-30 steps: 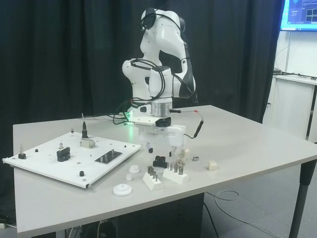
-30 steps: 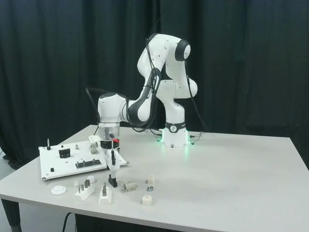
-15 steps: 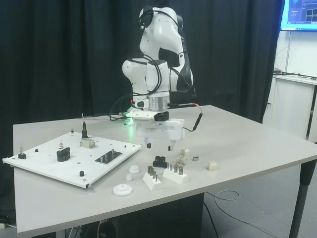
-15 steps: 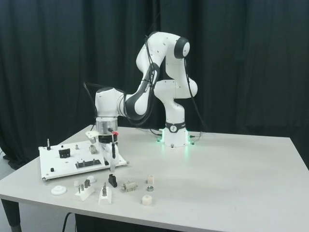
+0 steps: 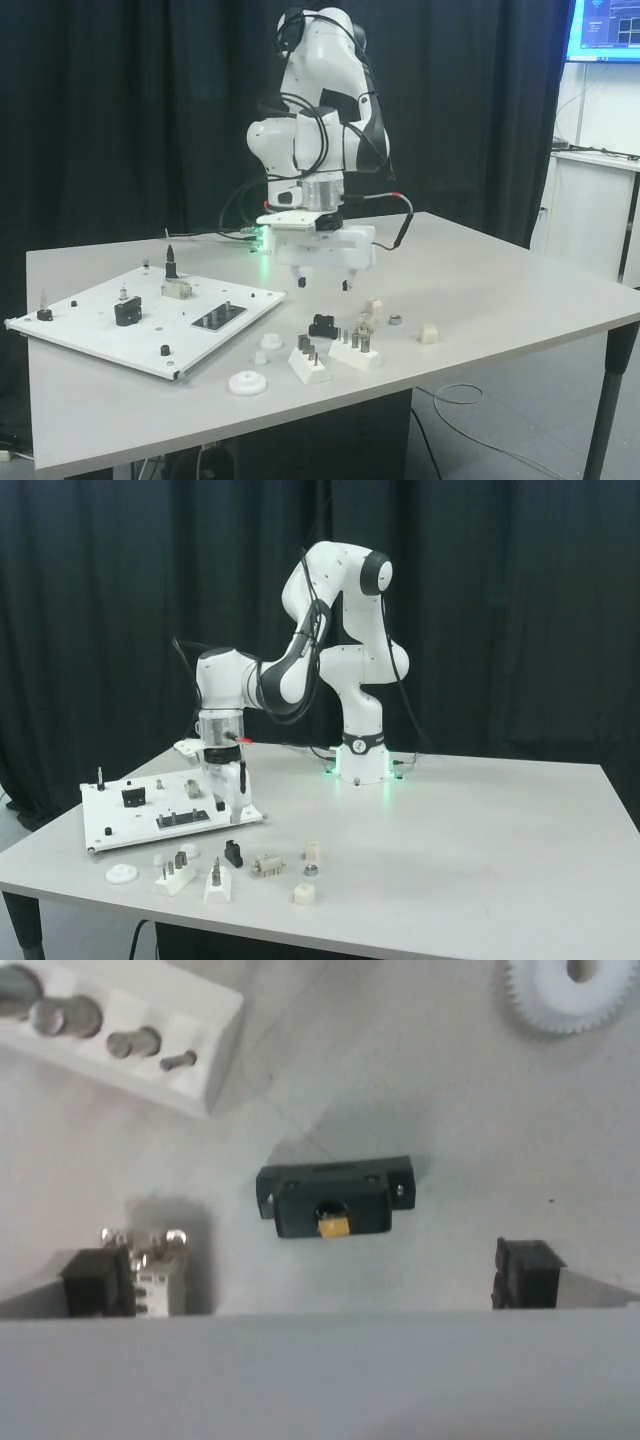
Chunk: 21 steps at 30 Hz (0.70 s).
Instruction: Pick D-SUB.
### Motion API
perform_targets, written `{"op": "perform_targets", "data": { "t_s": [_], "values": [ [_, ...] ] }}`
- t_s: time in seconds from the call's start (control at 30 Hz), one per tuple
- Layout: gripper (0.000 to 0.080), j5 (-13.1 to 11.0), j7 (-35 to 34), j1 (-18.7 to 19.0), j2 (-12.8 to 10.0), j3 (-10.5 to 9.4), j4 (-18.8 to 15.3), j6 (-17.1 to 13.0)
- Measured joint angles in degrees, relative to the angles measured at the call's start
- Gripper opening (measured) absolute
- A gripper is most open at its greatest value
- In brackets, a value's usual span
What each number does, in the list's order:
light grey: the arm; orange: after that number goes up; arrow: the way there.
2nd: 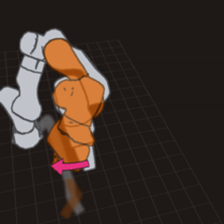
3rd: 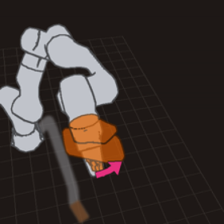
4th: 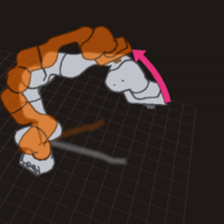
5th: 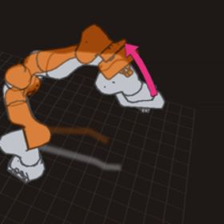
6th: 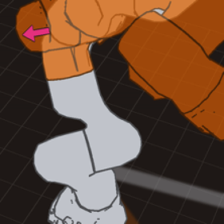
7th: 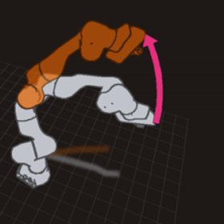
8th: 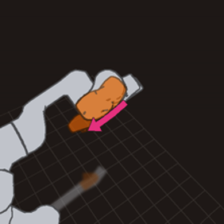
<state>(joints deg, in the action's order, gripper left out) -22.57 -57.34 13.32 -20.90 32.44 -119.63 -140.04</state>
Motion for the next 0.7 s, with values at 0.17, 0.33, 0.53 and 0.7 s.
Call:
{"op": "perform_targets", "data": {
  "t_s": [0.17,0.33,0.53,0.7],
  "values": [
    [0.08,1.4,2.3,0.0,1.3,0.0,0.1,1.3],
    [0.08,2.8,6.5,0.0,2.3,0.0,0.2,1.7],
    [0.08,3.5,13.4,0.0,2.9,0.14,0.3,1.6],
    [0.08,4.7,21.1,0.0,2.9,0.23,0.4,1.6]
  ]
}}
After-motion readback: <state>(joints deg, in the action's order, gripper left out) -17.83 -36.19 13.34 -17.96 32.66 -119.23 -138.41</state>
